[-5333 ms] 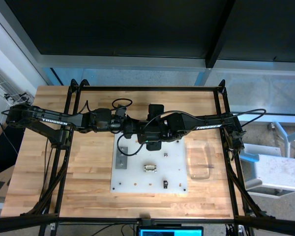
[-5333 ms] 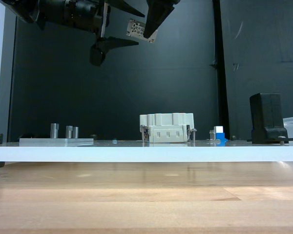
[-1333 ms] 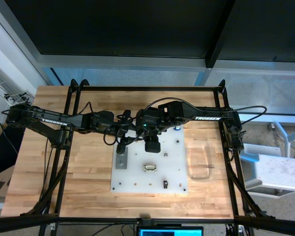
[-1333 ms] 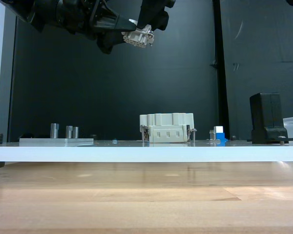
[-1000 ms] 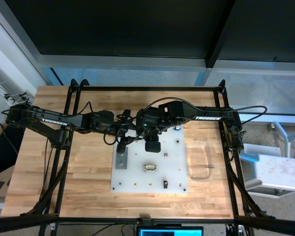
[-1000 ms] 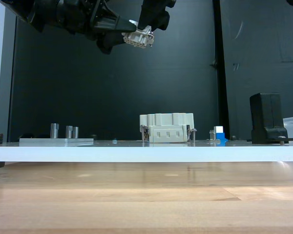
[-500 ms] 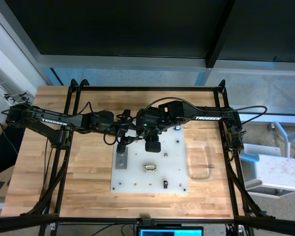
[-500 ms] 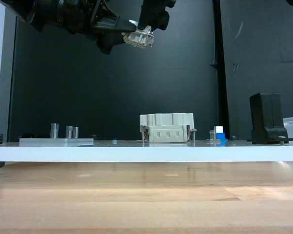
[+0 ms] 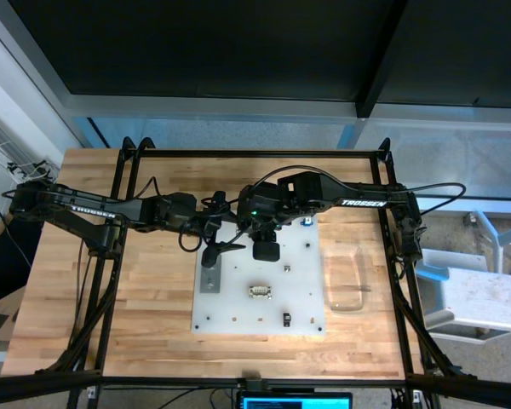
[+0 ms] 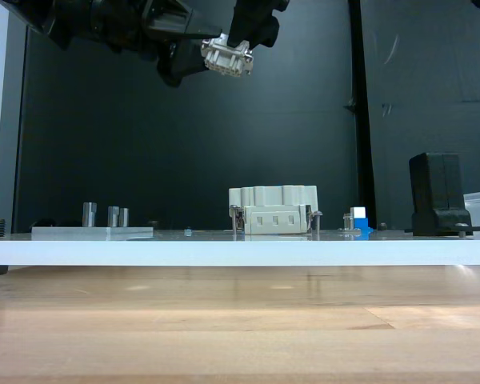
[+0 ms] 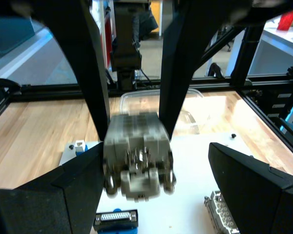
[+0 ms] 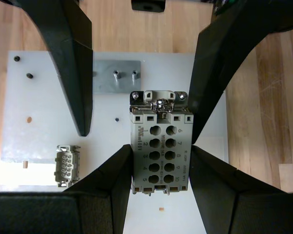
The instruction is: Pick the HAN10E connector and install in the HAN10E hub
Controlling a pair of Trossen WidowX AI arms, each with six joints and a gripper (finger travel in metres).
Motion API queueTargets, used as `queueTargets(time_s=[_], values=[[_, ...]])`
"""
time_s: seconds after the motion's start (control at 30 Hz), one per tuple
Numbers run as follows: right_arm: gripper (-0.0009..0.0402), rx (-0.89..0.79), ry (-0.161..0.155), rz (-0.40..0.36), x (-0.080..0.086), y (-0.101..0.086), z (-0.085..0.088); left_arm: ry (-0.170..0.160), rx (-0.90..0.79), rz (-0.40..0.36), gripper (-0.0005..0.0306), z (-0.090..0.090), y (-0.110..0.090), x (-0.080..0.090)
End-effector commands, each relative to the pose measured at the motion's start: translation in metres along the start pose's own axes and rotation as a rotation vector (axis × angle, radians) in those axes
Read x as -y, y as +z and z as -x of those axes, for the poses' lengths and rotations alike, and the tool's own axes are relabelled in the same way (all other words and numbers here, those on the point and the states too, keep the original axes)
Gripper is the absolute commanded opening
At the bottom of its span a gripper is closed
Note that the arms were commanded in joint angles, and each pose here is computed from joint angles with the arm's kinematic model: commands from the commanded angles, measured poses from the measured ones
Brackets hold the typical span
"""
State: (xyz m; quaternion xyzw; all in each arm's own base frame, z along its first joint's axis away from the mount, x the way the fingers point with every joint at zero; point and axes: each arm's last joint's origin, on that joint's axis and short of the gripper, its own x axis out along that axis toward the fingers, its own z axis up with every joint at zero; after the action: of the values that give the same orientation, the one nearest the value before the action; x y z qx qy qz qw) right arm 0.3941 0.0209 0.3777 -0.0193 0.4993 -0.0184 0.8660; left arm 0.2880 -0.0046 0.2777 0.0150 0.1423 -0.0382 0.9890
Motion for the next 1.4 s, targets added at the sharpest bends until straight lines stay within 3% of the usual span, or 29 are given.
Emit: queueTargets(time_s=[0.03, 0.2, 0.4, 0.5, 0.73, 0.97, 1.27, 1.33, 1.4], values=[[0.0067, -0.037, 0.005, -0.002, -0.002, -0.005, 0.005, 0.02, -0.02, 0.002, 0.0286, 0.005, 0.0, -0.001], [0.0067, -0.036, 0.012, 0.002, -0.007, -0.008, 0.012, 0.099, -0.034, 0.0, 0.0282, 0.023, 0.003, -0.003], [0.0067, -0.042, 0.026, 0.009, -0.018, -0.009, 0.014, 0.157, -0.01, -0.002, 0.0283, 0.046, 0.007, -0.005], [0.0067, -0.041, 0.036, 0.001, -0.027, -0.01, 0.015, 0.168, -0.022, -0.001, 0.0283, 0.055, 0.008, -0.005], [0.0067, -0.044, 0.059, -0.011, -0.046, -0.012, 0.017, 0.16, -0.044, -0.001, 0.0282, 0.063, 0.006, -0.004], [0.0067, -0.115, 0.061, -0.033, -0.061, -0.016, 0.003, 0.07, -0.066, 0.002, 0.0281, 0.062, 0.004, -0.001], [0.0067, -0.221, 0.051, -0.031, -0.078, -0.019, -0.03, 0.067, -0.078, 0.003, 0.027, 0.062, 0.003, -0.001], [0.0067, -0.251, 0.068, -0.028, -0.08, -0.02, -0.038, 0.069, -0.072, 0.003, 0.0271, 0.062, 0.003, -0.001], [0.0067, -0.269, 0.063, -0.024, -0.082, -0.02, -0.045, 0.069, -0.073, 0.003, 0.0271, 0.062, 0.003, -0.001]])
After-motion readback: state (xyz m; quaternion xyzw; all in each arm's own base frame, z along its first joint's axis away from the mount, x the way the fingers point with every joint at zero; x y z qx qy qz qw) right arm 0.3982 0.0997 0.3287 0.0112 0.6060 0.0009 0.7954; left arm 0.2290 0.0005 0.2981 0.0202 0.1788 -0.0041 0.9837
